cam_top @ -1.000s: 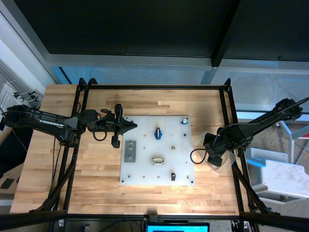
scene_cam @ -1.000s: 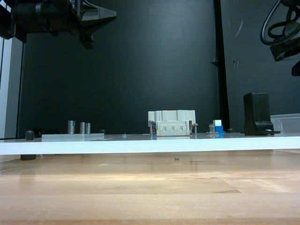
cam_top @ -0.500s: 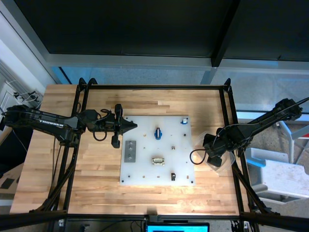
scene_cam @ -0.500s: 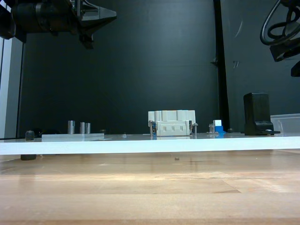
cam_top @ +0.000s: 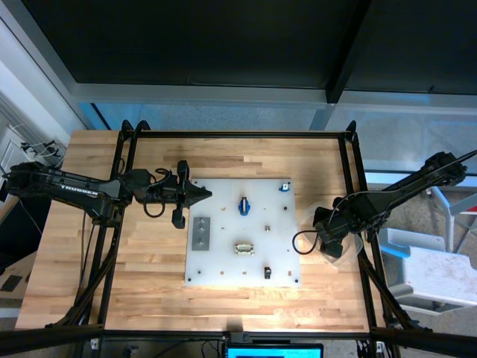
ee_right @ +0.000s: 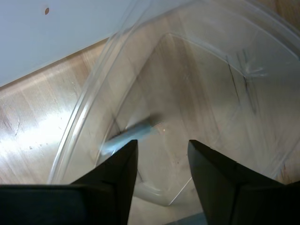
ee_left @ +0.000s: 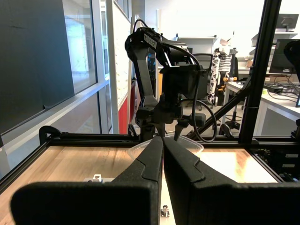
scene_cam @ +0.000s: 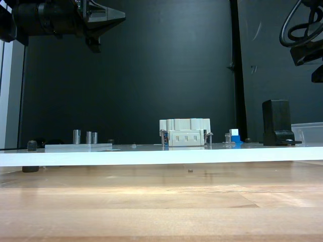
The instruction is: Pick the 16mm bar from the taskboard and place it in the container
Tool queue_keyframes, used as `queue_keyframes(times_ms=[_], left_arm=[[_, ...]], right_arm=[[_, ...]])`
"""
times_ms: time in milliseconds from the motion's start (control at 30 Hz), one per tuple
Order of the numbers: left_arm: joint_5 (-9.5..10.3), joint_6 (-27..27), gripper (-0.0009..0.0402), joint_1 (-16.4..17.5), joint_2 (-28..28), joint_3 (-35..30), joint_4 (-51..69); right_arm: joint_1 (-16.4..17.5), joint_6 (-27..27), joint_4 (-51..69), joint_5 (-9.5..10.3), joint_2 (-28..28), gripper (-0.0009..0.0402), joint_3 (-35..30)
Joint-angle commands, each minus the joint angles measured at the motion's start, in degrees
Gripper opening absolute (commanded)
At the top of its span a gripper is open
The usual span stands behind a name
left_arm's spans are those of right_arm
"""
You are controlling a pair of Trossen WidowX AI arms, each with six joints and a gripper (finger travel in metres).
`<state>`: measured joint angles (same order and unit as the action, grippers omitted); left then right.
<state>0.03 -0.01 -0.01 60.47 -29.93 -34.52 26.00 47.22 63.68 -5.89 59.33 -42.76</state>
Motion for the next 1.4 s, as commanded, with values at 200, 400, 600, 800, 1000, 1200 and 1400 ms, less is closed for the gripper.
queue_keyframes(times_ms=[200,400,600,800,1000,1200,1400], left_arm=[[0.0,0.0,0.0,0.0,0.0,0.0,0.0],[0.0,0.0,0.0,0.0,0.0,0.0,0.0],[0.0,0.0,0.0,0.0,0.0,0.0,0.0],[0.0,0.0,0.0,0.0,0.0,0.0,0.0],[0.0,0.0,0.0,0.0,0.0,0.0,0.0],[0.0,0.0,0.0,0.0,0.0,0.0,0.0],[0.0,0.0,0.0,0.0,0.0,0.0,0.0]], right_arm=[[0.0,0.0,0.1,0.0,0.0,0.0202,0.0],[0.0,0.0,0.1,0.0,0.0,0.021,0.0],[0.0,0.0,0.1,-0.02,0.0,0.021,0.0],[0.0,0.0,-0.2,-0.04,0.0,0.021,0.0],[0.0,0.0,-0.3,-0.04,0.0,0.021,0.0],[0.0,0.0,-0.5,-0.04,0.0,0.021,0.0],[0.0,0.0,-1.0,-0.04,0.0,0.021,0.0]])
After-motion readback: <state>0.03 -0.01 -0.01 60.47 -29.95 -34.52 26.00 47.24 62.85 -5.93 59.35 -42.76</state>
